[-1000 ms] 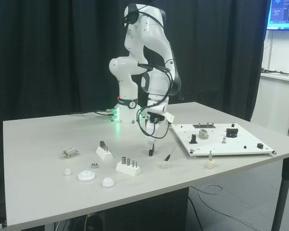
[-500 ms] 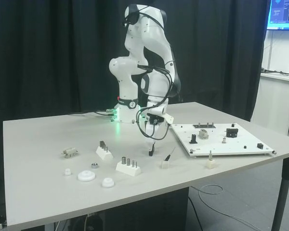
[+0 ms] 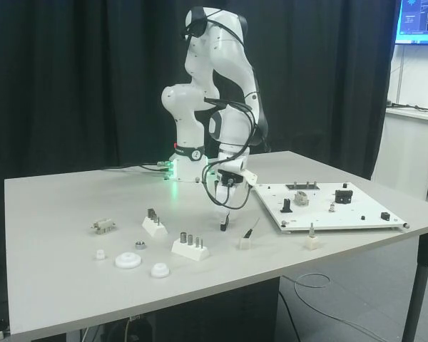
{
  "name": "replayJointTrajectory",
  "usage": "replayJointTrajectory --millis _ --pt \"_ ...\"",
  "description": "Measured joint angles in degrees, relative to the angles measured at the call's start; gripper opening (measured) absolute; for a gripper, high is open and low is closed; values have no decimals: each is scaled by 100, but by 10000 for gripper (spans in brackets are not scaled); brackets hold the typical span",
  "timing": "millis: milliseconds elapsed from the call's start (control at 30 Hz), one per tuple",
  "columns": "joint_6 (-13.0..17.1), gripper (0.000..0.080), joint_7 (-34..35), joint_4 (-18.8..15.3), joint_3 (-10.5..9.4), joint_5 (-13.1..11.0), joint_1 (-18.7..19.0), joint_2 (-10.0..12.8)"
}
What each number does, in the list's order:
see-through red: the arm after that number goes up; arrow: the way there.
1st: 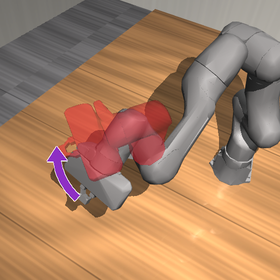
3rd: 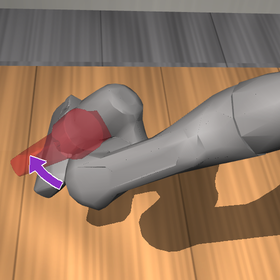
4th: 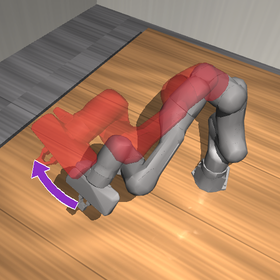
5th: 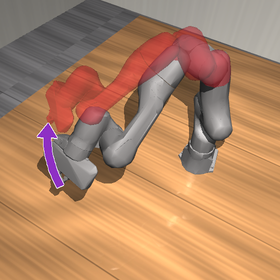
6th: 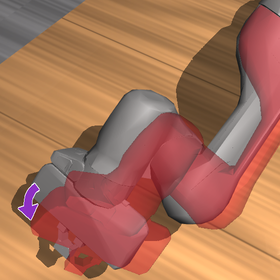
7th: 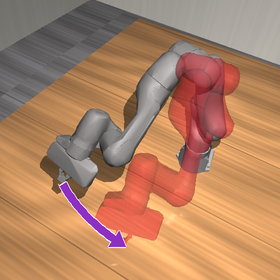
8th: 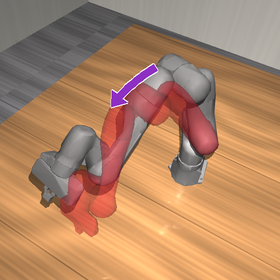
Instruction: Pick D-SUB.
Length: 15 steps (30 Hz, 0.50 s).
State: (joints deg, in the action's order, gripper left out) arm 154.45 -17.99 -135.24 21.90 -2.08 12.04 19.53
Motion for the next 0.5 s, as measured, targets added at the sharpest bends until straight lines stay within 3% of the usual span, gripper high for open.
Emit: replayJointTrajectory --millis 300,333,500 --pt "-1 685 0 5 -12 -103 0 32" --pt "-1 387 0 7 -12 -105 0 32" --pt "-7 387 0 43 -13 -108 0 29"
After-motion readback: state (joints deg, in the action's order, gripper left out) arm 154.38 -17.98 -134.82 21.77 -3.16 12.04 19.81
